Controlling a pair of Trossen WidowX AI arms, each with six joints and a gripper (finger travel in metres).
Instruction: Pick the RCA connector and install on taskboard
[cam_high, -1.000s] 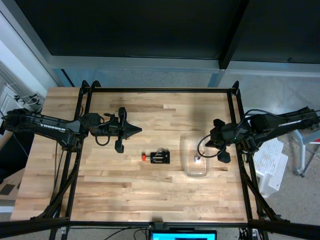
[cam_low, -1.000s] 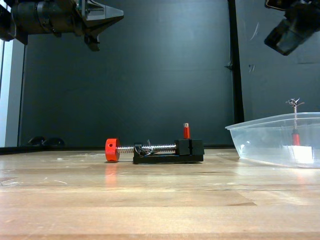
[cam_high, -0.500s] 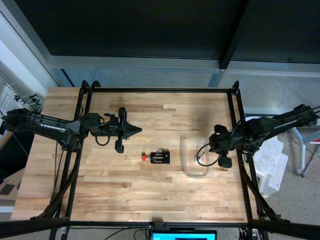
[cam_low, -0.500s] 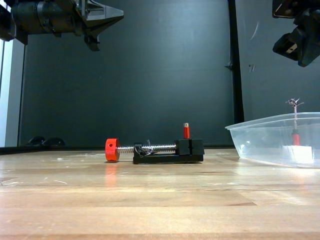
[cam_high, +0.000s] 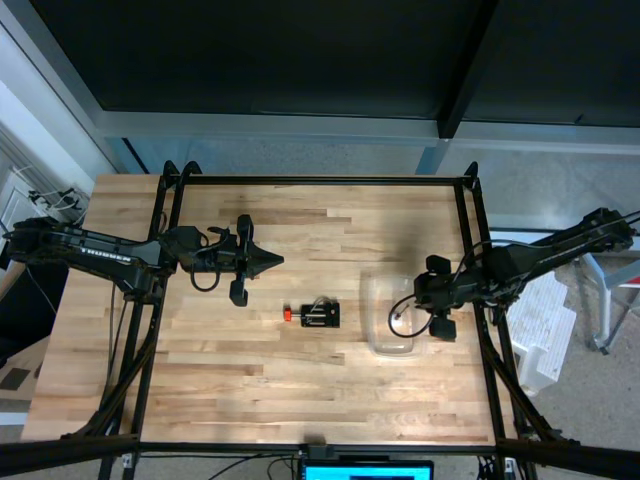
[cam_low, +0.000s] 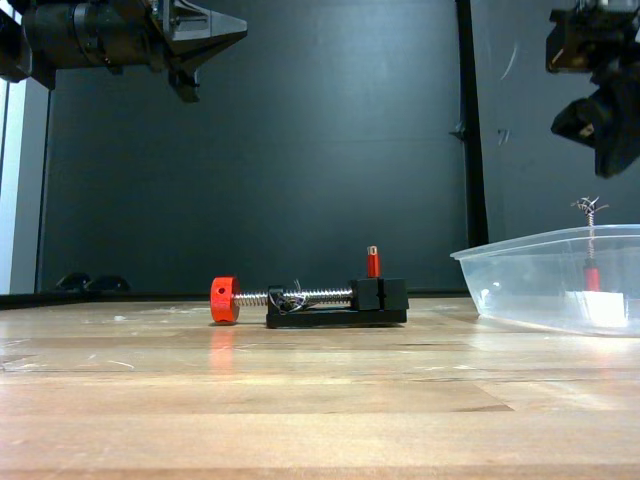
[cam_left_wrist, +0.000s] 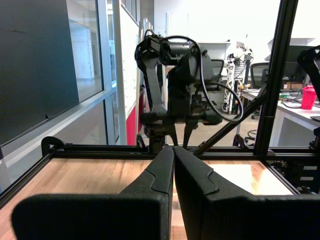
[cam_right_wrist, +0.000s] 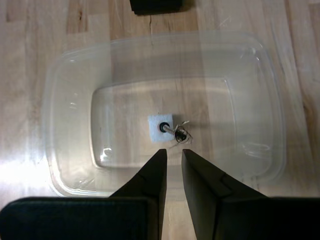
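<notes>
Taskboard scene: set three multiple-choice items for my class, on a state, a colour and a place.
1. The left tool, high over the table's left side, is: A shut; B wide open; C holding a cable.
2. The taskboard's end knob is: A blue; B red; C green.
3. The RCA connector stands: A on the taskboard; B in the clear tray; C in the left tool.
Answers: A, its fingers meet; B, red in the low view; B, the right tool hovers, slightly open, above it in the tray.
</notes>
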